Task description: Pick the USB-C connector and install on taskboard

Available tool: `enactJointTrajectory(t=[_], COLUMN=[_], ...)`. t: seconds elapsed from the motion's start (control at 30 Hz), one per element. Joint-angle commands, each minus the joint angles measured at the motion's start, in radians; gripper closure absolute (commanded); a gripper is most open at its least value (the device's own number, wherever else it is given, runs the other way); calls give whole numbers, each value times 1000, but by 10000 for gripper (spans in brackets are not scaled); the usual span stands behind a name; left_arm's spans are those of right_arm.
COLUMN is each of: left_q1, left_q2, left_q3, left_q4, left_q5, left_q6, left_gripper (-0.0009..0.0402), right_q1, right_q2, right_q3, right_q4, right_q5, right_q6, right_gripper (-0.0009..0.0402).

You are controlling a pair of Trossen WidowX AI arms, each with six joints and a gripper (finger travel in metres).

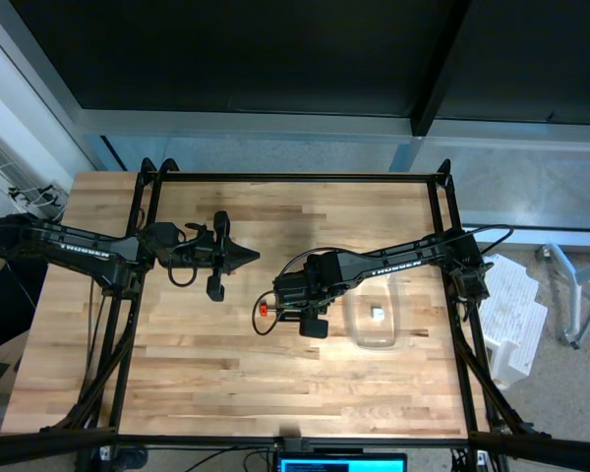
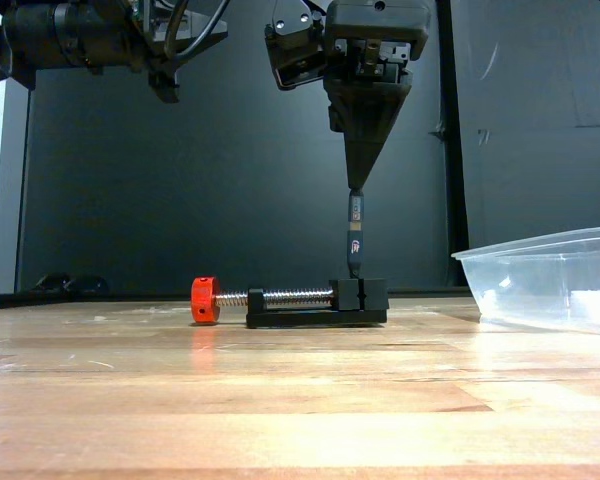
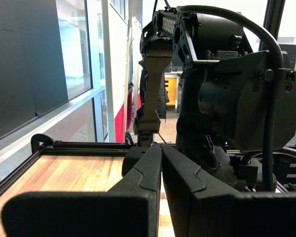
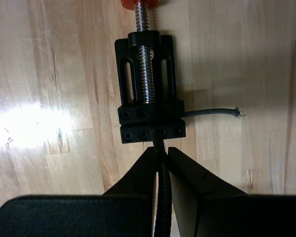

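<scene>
The left arm reaches in level from the table's left edge, well above the wood. Its left gripper [image 1: 244, 258] points toward the middle, with the fingers [image 3: 143, 168] pressed together on nothing. Right of it the taskboard [image 2: 365, 297] lies flat on the table [image 2: 280, 400], its orange knob [image 2: 205, 300] at the left end. The USB-C connector [image 2: 355, 235] stands upright, its lower end at the block on the board's right end. The right gripper [image 2: 355, 188] points straight down over it, fingers clamped on the connector's top. A clear tray [image 2: 540, 270] sits near on the right, holding a small white cube [image 1: 378, 314]. The right arm stretches in from the right edge, wrist bent downward.
</scene>
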Motion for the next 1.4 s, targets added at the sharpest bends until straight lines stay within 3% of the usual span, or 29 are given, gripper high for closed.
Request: enactJointTrajectory(t=[0.03, 1.23, 1.4], left_q1=[0, 0, 0], left_q2=[0, 0, 0], left_q3=[0, 0, 0], left_q4=[0, 0, 0], left_q5=[0, 0, 0], left_q6=[0, 0, 0], left_gripper=[393, 393, 393], right_q1=[0, 0, 0], right_q2=[-1, -18, -24], right_q3=[-2, -80, -80], right_q4=[2, 81, 84], right_q5=[1, 0, 0], right_q6=[-2, -27, -32], right_gripper=[394, 393, 367])
